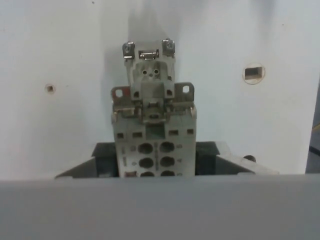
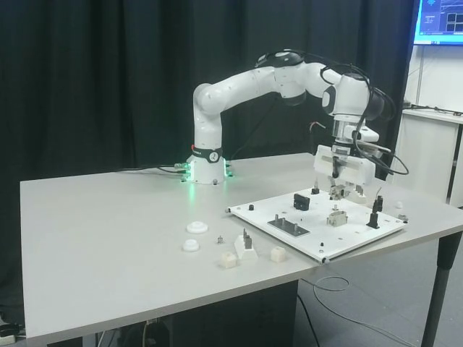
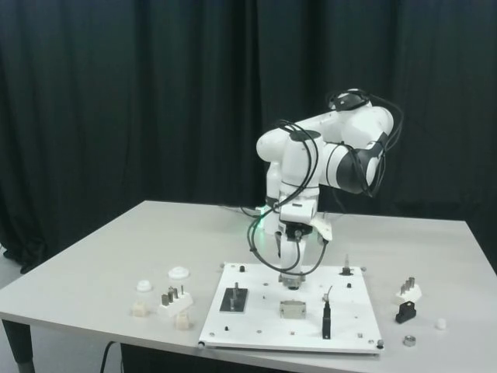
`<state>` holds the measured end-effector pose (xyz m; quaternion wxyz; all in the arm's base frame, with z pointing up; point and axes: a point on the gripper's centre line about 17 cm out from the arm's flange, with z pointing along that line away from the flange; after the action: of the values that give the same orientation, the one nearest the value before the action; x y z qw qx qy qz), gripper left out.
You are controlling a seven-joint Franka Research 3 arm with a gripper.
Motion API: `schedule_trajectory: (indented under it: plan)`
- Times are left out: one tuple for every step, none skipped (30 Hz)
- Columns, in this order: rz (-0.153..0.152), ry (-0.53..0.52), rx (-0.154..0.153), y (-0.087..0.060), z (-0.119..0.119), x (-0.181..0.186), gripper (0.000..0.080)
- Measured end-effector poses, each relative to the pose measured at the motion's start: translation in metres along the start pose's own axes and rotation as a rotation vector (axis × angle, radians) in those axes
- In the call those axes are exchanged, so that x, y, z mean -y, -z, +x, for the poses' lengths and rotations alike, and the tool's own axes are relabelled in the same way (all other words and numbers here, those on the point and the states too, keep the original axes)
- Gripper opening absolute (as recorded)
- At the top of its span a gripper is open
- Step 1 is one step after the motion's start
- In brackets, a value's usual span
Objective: Insert waterproof.
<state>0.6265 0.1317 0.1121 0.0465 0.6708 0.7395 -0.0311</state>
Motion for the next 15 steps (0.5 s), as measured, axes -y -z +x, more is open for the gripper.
schedule_trajectory:
  plan:
    - [0.0, 0.001, 0.001, -0.001, 0.0, 0.0, 0.0311]
    - [0.0, 0.002, 0.003, -0.003, 0.0, 0.0, 0.0311]
    - [-0.001, 0.003, 0.004, -0.004, 0.001, 0.0, 0.0311]
    - [-0.002, 0.004, 0.005, -0.005, 0.001, -0.001, 0.0311]
    - [-0.003, 0.005, 0.007, -0.006, 0.001, -0.001, 0.0311]
    - [-0.002, 0.006, 0.007, -0.008, 0.001, -0.001, 0.0311]
    - [-0.002, 0.006, 0.008, -0.009, 0.001, -0.001, 0.0311]
    - [-0.002, 0.007, 0.009, -0.01, 0.001, -0.001, 0.0311]
    - [-0.001, 0.007, 0.01, -0.011, 0.001, -0.001, 0.0311]
    - [-0.001, 0.008, 0.011, -0.012, 0.001, -0.001, 0.0311]
    - [-0.001, 0.008, 0.012, -0.013, 0.001, -0.001, 0.0311]
    - [-0.001, 0.009, 0.014, -0.013, 0.001, -0.001, 0.0311]
    - [0.0, 0.01, 0.015, -0.014, 0.0, -0.001, 0.0311]
    - [0.0, 0.01, 0.017, -0.015, 0.0, -0.001, 0.0311]
    - [0.001, 0.011, 0.019, -0.016, 0.0, -0.001, 0.0311]
